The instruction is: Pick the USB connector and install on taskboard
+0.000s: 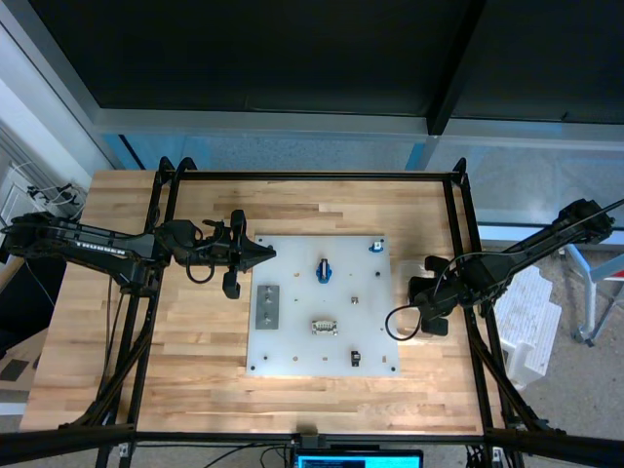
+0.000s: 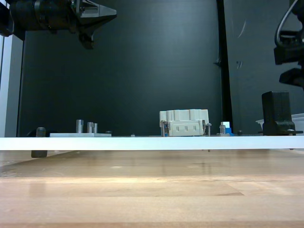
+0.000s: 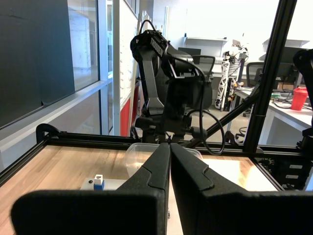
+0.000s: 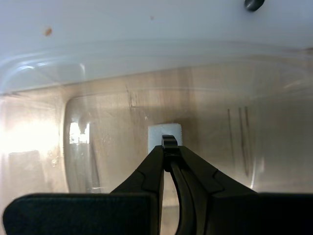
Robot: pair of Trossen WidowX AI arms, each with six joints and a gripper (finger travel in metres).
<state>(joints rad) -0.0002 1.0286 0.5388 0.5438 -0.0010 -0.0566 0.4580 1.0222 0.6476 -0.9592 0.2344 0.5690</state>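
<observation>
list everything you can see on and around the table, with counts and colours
table: 1, light wood, under everything
taskboard: 1, white, middle of the table
grey metal block: 1, grey, left side of the taskboard
blue part: 1, blue, upright near the board's middle
beige connector: 1, beige, nearer than the blue part
black socket: 1, black, board's near right
blue-and-white piece: 1, board's far right corner
clear tub: 1, transparent, right of the taskboard
white cube: 1, white, inside the tub
USB connector: 1, black, in the right hand's tips
left hand: black, shut, empty, raised over the board's left edge
right hand: black, over the tub, shut on the USB connector
</observation>
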